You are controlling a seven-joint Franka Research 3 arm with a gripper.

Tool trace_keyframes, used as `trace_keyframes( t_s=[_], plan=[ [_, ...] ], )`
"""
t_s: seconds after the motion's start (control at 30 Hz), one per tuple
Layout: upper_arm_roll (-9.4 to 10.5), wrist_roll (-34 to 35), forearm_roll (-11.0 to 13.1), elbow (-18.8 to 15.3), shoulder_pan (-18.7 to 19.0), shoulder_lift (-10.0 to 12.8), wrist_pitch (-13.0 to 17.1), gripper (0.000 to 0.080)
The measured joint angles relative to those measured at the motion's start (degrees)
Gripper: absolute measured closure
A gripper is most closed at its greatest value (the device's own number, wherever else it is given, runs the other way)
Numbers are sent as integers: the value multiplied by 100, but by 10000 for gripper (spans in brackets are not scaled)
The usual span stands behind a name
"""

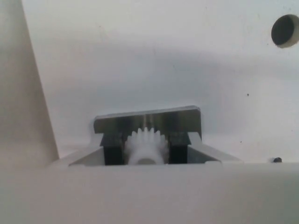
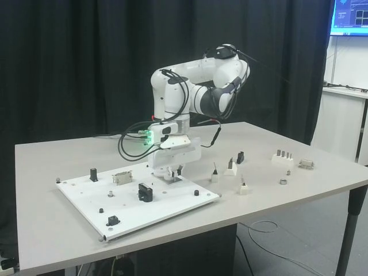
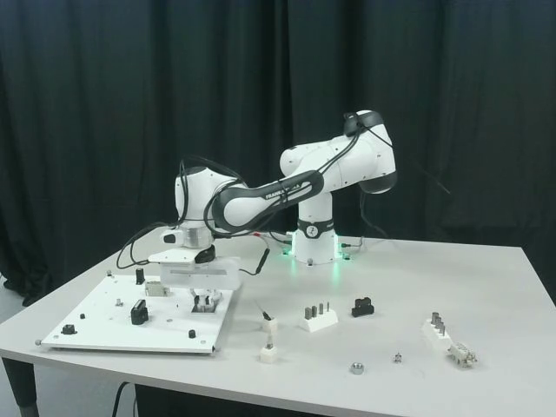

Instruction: Insert small gear.

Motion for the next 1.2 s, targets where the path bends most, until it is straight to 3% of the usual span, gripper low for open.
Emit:
trace_keyframes(
  t_s=[1.2],
  plan=[
    [29,-216,87,-12,-33,0,0,607]
  ],
)
